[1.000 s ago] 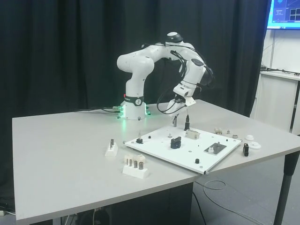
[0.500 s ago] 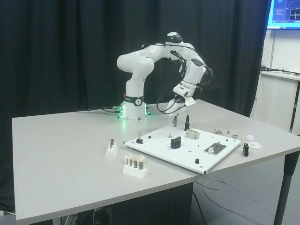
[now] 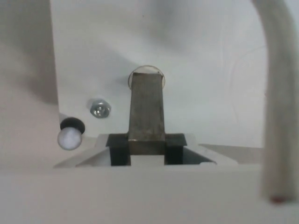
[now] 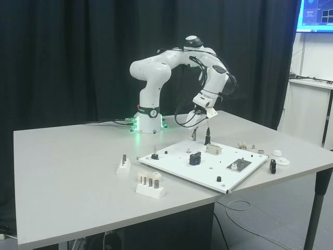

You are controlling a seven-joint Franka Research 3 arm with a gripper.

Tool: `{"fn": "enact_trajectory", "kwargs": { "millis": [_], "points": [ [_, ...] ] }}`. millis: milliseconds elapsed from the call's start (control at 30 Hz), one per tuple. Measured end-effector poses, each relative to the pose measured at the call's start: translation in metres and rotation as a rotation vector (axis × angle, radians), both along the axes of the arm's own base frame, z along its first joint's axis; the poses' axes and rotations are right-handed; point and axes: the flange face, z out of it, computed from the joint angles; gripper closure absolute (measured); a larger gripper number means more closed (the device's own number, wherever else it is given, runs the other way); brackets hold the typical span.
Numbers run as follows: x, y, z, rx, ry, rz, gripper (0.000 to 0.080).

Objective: Insert square peg 4.

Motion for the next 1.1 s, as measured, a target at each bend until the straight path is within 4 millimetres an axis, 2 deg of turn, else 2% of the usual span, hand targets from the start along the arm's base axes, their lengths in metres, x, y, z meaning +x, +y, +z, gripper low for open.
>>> {"fn": "enact_trajectory", "kwargs": {
  "millis": [500, 1100],
  "points": [
    [0.0009, -0.0021, 0.0003, 0.005, 0.002, 0.008, 0.0651],
    [-0.0001, -0.0021, -0.0006, -0.017, -0.013, -0.123, 0.0651]
  ]
}}
